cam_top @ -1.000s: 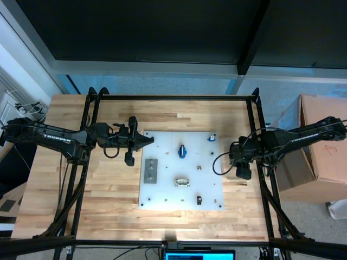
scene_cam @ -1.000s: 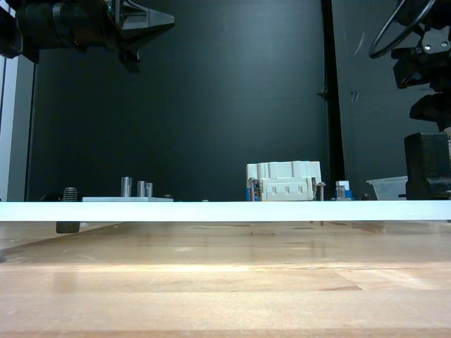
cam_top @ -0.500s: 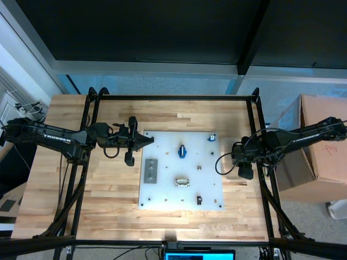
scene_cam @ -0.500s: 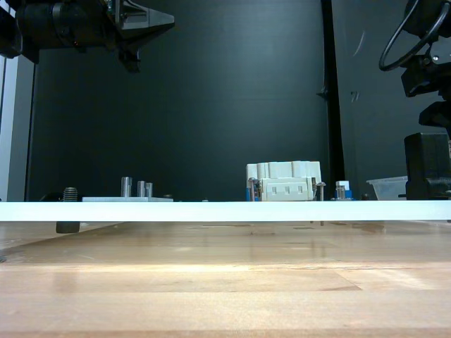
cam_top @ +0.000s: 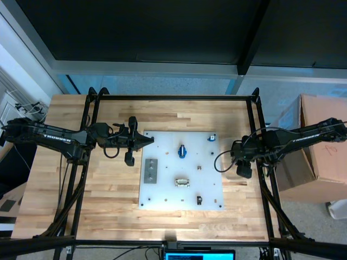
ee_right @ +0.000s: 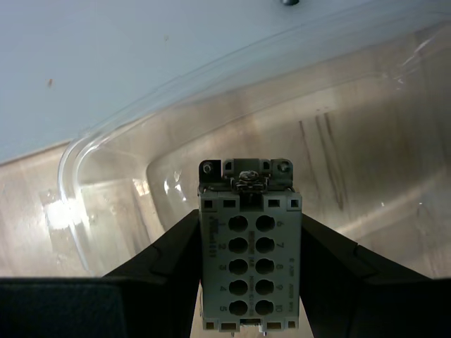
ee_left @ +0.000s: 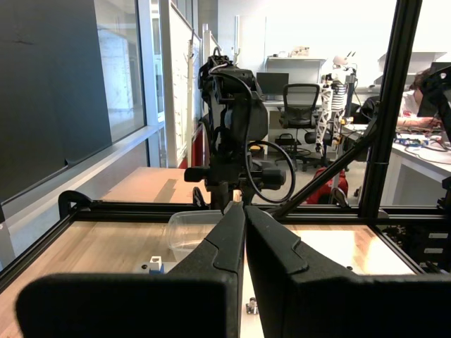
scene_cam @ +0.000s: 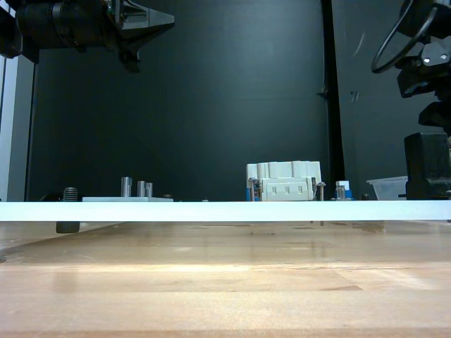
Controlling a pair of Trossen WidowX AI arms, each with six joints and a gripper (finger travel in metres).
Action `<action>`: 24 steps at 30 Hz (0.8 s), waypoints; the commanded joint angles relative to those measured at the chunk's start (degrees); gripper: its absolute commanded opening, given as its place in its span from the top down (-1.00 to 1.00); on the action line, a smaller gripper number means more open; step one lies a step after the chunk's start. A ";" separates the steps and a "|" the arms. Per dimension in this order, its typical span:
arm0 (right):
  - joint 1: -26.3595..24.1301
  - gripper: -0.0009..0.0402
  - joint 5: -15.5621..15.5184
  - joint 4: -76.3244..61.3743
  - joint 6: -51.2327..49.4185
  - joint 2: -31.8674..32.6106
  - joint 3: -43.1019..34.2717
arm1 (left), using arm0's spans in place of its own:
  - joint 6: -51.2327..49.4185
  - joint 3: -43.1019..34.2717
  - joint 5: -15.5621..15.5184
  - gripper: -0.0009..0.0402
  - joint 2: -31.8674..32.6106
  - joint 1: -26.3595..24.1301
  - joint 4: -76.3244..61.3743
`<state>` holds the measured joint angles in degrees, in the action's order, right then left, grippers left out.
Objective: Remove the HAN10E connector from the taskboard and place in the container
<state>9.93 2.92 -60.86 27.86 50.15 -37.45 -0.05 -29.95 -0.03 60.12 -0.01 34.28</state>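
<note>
Counter (cam_top: 108, 211): one, made of pale wood planks.
Board (cam_top: 162, 197): one flat white sheet with square corners, lying in the middle of the counter.
Socket block (cam_top: 182, 182): one boxy beige plastic block, seated upright on the near half of the board.
Metal plate (cam_top: 150, 169): one oblong grey plate on the board's left side, with three short shiny pegs (scene_cam: 141, 188) standing up from it.
Right end effector (cam_top: 244, 165): one, just off the board's right edge. Its two black fingers (ee_right: 173, 246) are clamped on either side of the connector.
Connector (ee_right: 249, 260): one pale grey rectangular plastic piece, with ten round numbered holes in two columns of five and a metal screw clip on one end. It is held clear of the board, over the inside of the container. I cannot tell whether it touches the bottom.
Container (ee_right: 366, 141): one clear plastic tub with rounded corners and a glossy finish, beside the board's right edge.
Knob (cam_top: 182, 150): one blue knob, farther back on the board.
Left end effector (cam_top: 146, 139): one, raised above the board's far left corner. Its two black tapered fingers (ee_left: 218, 246) are pressed together with nothing between them.
Corner piece (cam_top: 211, 137): one small blue and white piece at the board's far right corner.
Frame (cam_top: 173, 98): one, of black metal bars, running around the counter.
Box (cam_top: 320, 146): one brown cardboard box, beyond the counter's right side.
</note>
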 commanded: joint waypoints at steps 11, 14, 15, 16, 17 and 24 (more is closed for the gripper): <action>-7.32 0.91 -1.05 0.44 -4.63 4.68 -1.99 | 0.02 0.00 0.02 0.96 0.00 0.00 0.02; -7.28 0.91 -1.05 -0.28 -3.93 4.66 -1.99 | 0.02 0.00 0.02 0.96 0.00 0.00 0.02; -7.26 0.91 -1.07 -0.59 -3.63 4.63 -1.99 | 0.02 0.00 0.02 0.96 0.00 0.02 0.02; -7.21 0.91 -1.05 -0.85 -3.30 4.63 -1.97 | 0.02 0.00 0.02 0.96 0.00 0.02 0.02; -7.17 0.91 -1.05 -1.18 -2.91 4.59 -1.95 | 0.02 0.00 0.00 0.96 0.00 0.00 0.02; -6.14 0.91 -1.05 -1.88 -1.25 4.59 -1.55 | 0.02 0.00 0.02 0.96 0.00 0.02 0.02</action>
<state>3.46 1.87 -62.61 25.91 54.74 -39.31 -0.05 -29.95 -0.03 60.12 -0.01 34.30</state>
